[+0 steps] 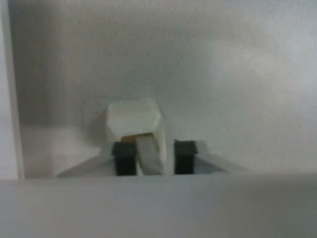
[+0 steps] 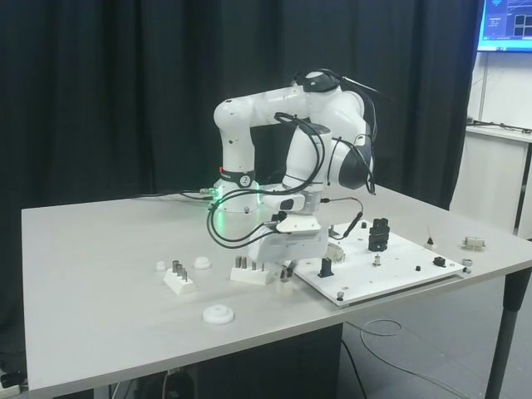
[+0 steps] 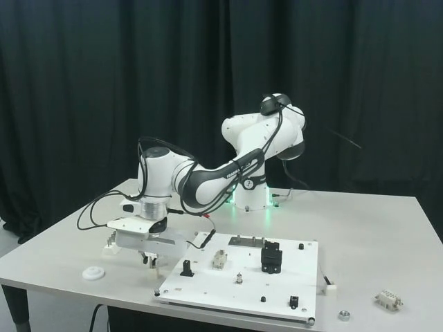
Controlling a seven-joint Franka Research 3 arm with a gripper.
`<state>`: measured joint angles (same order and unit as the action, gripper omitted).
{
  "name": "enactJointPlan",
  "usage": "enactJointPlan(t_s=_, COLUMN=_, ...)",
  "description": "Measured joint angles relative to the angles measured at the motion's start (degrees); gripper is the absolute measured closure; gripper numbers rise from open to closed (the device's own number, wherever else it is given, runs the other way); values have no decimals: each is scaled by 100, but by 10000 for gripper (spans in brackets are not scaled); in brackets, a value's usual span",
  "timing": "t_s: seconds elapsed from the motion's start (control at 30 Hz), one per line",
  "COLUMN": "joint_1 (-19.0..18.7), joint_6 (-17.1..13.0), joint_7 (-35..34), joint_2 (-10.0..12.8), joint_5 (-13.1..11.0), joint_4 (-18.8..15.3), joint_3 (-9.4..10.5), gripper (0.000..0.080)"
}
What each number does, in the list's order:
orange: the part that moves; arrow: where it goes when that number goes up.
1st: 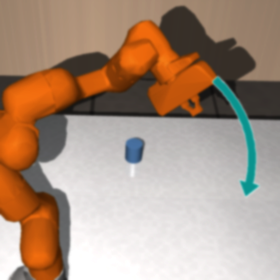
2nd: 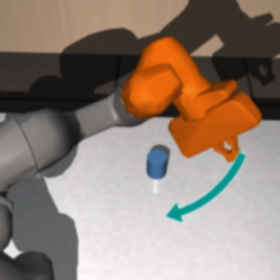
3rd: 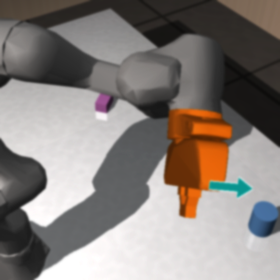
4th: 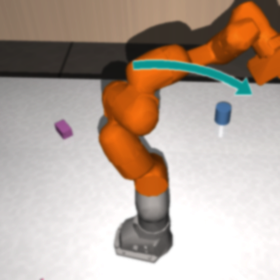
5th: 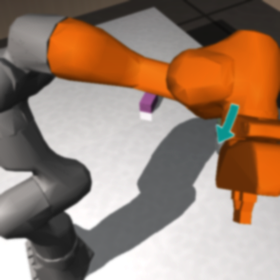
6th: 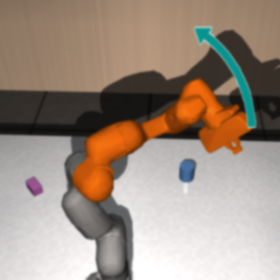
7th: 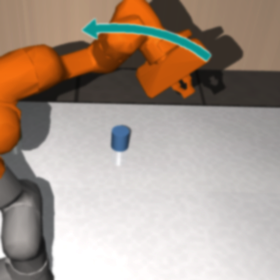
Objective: Pick Ethernet.
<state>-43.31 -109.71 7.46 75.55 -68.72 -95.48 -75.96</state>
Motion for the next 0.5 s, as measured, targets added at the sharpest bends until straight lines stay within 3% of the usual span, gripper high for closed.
enactJointPlan(t_s=0.17, joint_1=0, joint_6=0, joint_7=0, joint_2=0, joint_5=0, joint_4=20, joint_3=0, gripper=604)
enactJointPlan(t_s=0.2, joint_1=0, joint_6=0, joint_7=0, joint_2=0, joint_5=0, joint_4=24, joint_3=-1, gripper=730)
enactJointPlan(t_s=0.5, joint_1=0, joint_6=18, joint_7=0, joint_2=-8, joint_5=1, joint_4=53, joint_3=-64, gripper=730)
